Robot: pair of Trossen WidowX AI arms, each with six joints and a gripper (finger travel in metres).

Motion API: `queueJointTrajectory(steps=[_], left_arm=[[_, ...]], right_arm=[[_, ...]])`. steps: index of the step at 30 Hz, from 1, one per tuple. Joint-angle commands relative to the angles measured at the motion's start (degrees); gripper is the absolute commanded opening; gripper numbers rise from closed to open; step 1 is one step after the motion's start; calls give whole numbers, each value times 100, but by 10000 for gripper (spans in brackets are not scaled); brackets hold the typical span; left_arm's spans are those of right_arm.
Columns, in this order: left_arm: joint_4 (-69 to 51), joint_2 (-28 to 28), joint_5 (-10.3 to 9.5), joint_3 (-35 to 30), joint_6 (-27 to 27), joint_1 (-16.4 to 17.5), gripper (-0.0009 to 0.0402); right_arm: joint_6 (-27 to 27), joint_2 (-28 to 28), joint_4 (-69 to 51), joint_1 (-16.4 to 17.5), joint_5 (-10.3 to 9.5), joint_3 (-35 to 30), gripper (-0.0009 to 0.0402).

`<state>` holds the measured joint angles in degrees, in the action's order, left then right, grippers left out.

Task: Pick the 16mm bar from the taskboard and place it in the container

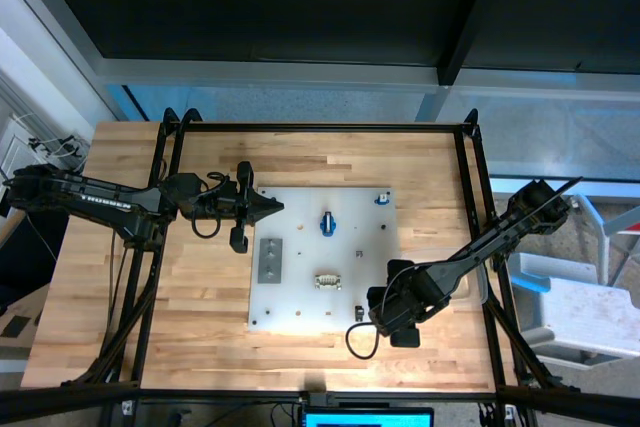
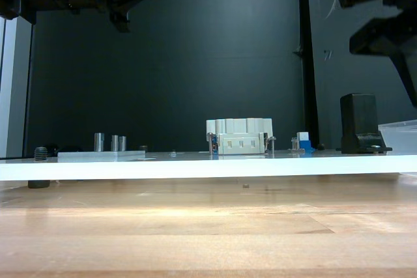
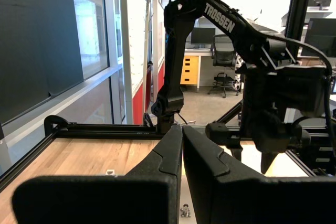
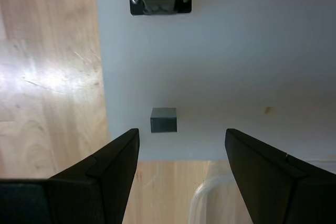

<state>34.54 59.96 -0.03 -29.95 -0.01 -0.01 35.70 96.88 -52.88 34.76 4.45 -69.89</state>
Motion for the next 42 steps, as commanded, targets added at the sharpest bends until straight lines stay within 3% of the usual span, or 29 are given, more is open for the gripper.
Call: queueJointTrajectory(steps=[1,22,42], left_arm=[[0,2,0,0,0,2,0],[0,2,0,0,0,2,0],[0,2,0,0,0,2,0]], right_arm=[[7,9,118,13,4,96,228],[7,118,752,90,52,485,222],[142,118,820,140,153,527,108]])
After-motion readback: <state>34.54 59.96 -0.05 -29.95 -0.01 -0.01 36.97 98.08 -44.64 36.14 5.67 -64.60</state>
